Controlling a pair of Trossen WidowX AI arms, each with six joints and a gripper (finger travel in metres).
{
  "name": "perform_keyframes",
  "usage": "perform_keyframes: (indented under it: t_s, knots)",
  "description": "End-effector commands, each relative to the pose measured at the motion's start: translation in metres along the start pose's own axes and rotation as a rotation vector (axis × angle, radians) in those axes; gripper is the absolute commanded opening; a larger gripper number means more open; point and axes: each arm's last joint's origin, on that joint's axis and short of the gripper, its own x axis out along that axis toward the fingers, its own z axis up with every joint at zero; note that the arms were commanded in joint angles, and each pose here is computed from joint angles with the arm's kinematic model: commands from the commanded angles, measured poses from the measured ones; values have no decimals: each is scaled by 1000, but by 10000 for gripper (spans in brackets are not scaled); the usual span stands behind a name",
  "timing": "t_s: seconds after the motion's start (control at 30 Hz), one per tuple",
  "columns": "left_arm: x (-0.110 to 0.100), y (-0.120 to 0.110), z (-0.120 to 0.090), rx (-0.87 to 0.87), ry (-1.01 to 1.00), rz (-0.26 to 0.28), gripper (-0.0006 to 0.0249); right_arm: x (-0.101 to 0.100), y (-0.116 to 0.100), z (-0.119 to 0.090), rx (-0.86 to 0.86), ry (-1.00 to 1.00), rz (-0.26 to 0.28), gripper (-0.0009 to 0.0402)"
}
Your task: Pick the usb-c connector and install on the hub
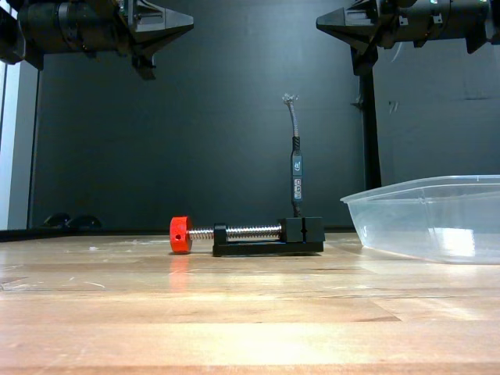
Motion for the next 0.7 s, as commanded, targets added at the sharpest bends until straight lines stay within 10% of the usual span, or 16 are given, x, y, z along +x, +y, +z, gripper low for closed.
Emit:
perform_keyframes:
  t_s: [0.03,0.7]
  knots:
    - [0,0,0,0,0,0,0,0,0,0,1,1,-2,0]
    - [0,0,0,0,0,0,0,0,0,-4,0,43,-5,0]
